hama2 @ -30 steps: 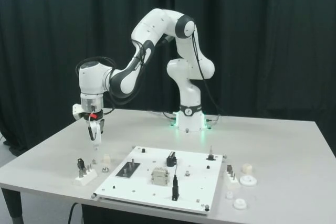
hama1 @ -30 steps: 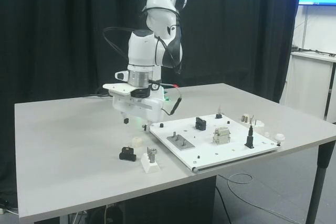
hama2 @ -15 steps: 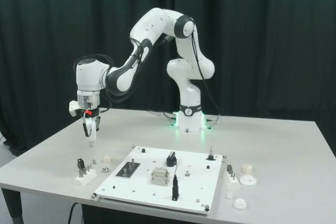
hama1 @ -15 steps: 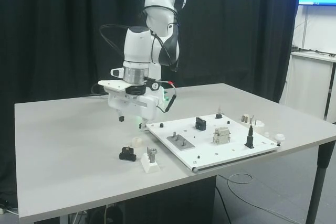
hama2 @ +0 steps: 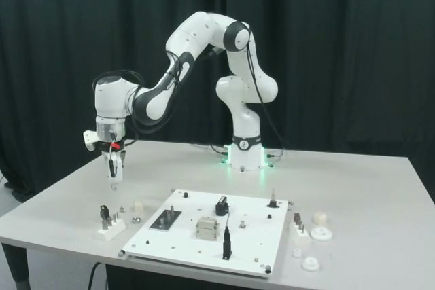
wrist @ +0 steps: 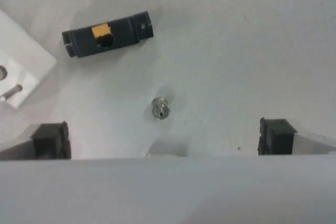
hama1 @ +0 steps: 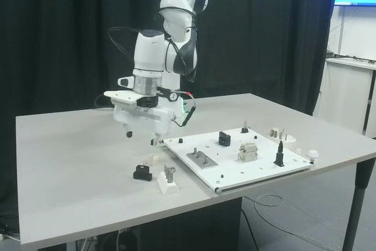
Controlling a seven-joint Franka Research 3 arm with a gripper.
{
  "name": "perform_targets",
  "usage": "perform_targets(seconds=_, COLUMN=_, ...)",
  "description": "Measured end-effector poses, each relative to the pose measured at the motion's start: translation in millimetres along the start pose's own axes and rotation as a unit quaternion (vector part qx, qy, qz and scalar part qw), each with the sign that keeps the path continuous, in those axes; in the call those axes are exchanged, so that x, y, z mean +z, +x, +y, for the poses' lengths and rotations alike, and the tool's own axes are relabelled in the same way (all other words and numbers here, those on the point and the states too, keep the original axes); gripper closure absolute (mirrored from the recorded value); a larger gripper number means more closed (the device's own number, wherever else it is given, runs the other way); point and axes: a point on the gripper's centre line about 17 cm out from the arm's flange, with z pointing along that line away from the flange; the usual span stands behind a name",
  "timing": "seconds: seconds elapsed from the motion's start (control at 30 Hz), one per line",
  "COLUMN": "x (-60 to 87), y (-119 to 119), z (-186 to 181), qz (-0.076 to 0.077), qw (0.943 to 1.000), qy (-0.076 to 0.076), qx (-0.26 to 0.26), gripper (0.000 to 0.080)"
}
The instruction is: Pick BNC.
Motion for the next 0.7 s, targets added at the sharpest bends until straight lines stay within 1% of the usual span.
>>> perform_targets(seconds=0.23, x=5.6, y=2.8, z=-2.3, qz=0.0, qw=0.9999, qy=-0.005, qx=-0.011, gripper=0.0003)
perform_targets(seconds=0.37, x=8.6, y=3.5, z=-5.4, qz=0.0, qw=0.9999, qy=-0.005, qx=-0.012, gripper=0.0003)
perform_targets(seconds=0.47, x=10.8, y=4.2, z=-8.7, qz=0.0, qw=1.0, qy=0.001, qx=-0.005, gripper=0.0003)
perform_targets(seconds=0.7, x=15.4, y=4.4, z=-14.5, qz=-0.004, qw=0.9992, qy=0.025, qx=0.031, gripper=0.0003)
